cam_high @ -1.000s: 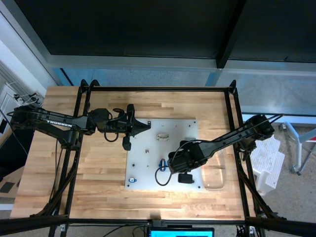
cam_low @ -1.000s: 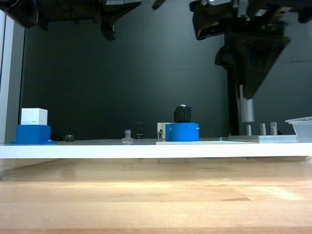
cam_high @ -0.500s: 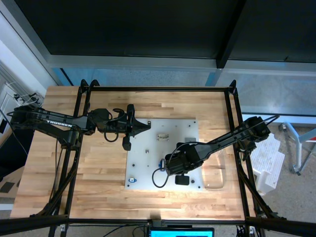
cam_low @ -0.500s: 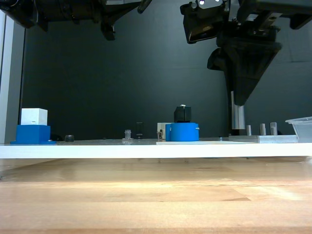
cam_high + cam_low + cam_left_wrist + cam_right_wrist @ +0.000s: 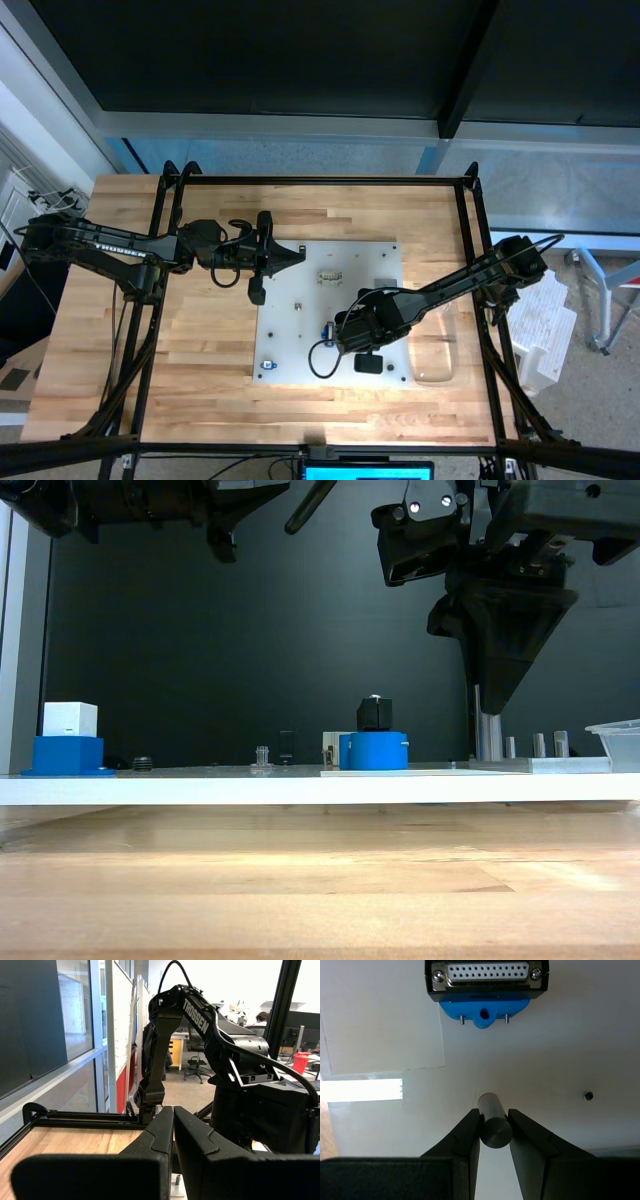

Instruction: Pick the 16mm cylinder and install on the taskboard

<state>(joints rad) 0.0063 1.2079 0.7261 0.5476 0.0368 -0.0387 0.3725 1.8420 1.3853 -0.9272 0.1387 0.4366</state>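
Note:
My right gripper point(image 5: 493, 1116) is shut on the 16mm cylinder point(image 5: 494, 1125), a short silver-grey peg held upright over the white taskboard point(image 5: 560, 1050). In the low view the cylinder point(image 5: 487, 736) hangs below the right gripper point(image 5: 497, 695), and its lower end is level with the board's surface. I cannot tell whether it sits in a hole. From above, the right gripper point(image 5: 350, 335) is over the taskboard point(image 5: 290, 345), just right of the blue fitting point(image 5: 328, 330). My left gripper point(image 5: 295, 250) is shut and held in the air by the board's far left corner.
A blue-backed multi-pin connector point(image 5: 485, 985) lies just ahead of the cylinder, with a small dark hole point(image 5: 588, 1095) beside it. A clear plastic tray point(image 5: 435, 350) stands right of the board. A blue base with a white cube point(image 5: 68, 742) is at the left, and small pegs point(image 5: 540, 744) stand to the right.
My right gripper has shifted slightly left and come down, bringing the cylinder's lower end from well above the board to its surface. The left arm has not moved.

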